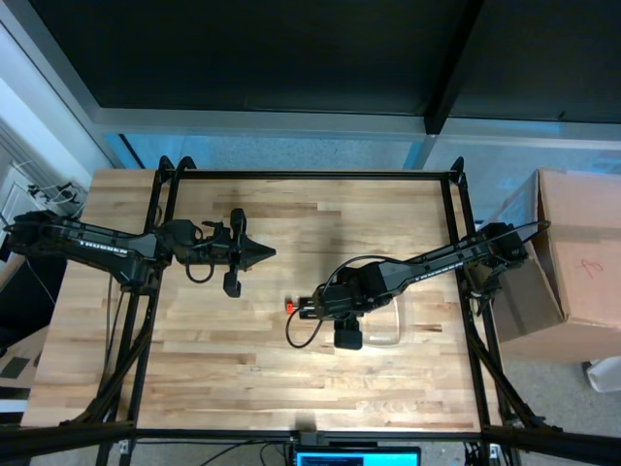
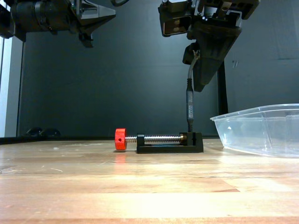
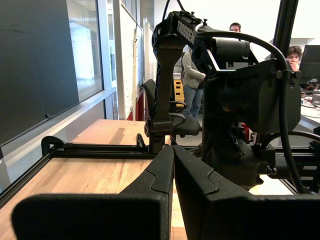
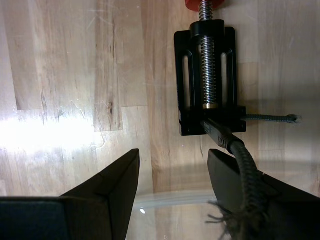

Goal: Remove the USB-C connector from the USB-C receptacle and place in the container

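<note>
Above the clamp [image 2: 169,142] mid-table, the right gripper [image 4: 173,156] hangs empty, fingers [image 4: 117,172] spread, over the plug [image 2: 189,108] standing in its socket [image 2: 191,136], so lowering to pinch it seems next; the left gripper [image 1: 264,252] hangs at left, fingers pressed together.

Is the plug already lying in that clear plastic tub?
No, the USB-C connector stands upright in the black receptacle block beside the container, with the right gripper open above it and the left gripper shut over the table's left half.
</note>
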You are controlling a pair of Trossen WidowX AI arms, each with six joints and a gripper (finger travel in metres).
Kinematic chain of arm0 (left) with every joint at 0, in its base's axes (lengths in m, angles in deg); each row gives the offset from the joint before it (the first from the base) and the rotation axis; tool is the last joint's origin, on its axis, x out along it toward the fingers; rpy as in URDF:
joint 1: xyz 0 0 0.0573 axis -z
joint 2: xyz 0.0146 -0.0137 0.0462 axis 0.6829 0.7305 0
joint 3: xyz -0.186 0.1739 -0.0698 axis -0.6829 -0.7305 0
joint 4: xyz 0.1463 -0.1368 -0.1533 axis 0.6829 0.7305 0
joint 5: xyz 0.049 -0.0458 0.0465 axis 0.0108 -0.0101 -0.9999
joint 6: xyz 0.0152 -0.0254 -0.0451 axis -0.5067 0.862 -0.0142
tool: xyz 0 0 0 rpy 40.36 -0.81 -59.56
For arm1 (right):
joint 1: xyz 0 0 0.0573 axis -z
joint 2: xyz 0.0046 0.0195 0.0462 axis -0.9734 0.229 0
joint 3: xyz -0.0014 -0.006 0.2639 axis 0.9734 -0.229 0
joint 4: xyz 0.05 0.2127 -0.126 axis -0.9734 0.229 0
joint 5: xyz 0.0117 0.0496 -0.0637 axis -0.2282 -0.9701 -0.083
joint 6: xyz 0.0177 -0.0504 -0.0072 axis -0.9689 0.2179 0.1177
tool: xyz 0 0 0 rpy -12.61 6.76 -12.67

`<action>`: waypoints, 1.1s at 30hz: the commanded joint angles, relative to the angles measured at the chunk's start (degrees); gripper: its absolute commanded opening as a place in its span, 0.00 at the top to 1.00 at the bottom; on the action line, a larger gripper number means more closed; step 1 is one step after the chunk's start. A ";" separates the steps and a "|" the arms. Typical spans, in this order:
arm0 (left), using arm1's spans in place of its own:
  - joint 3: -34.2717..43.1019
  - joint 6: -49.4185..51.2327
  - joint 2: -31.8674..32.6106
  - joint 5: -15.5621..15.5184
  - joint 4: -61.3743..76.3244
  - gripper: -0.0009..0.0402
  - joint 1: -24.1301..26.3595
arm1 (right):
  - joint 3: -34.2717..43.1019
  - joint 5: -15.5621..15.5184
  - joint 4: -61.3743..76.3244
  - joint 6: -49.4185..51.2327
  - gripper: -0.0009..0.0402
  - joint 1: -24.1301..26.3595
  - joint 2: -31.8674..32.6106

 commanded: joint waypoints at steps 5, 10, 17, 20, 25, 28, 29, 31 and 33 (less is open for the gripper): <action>0.02 0.00 0.02 0.00 -0.02 0.98 0.00 | -0.04 -0.70 -1.73 -0.02 0.60 -0.20 0.74; 0.02 0.00 0.02 0.00 -0.02 0.98 0.00 | -0.72 1.14 -3.15 -0.04 0.67 -0.20 0.74; 0.02 0.00 0.02 0.02 -0.02 0.98 0.00 | -2.56 0.68 -5.79 -0.68 0.84 -0.22 0.74; 0.02 0.00 0.02 0.00 -0.02 0.98 0.00 | -2.60 0.68 -5.79 -0.68 0.95 -0.22 0.74; 0.02 0.00 0.02 0.00 -0.02 0.98 -0.02 | -2.60 0.68 -5.79 -0.68 0.95 -0.22 0.74; 0.02 0.00 0.02 0.00 -0.02 0.98 -0.02 | -2.60 0.66 -5.79 -0.68 0.97 -0.22 0.74; 0.02 0.00 0.02 0.00 -0.02 0.98 0.00 | -2.60 0.66 -5.77 -0.66 0.98 -0.22 0.72; 0.02 0.00 0.02 0.00 -0.02 0.98 -0.02 | -2.60 0.66 -5.77 -0.63 0.98 -0.22 0.72; 0.02 0.00 0.02 0.00 -0.02 0.98 0.00 | -2.60 0.66 -5.73 -0.61 0.97 -0.22 0.72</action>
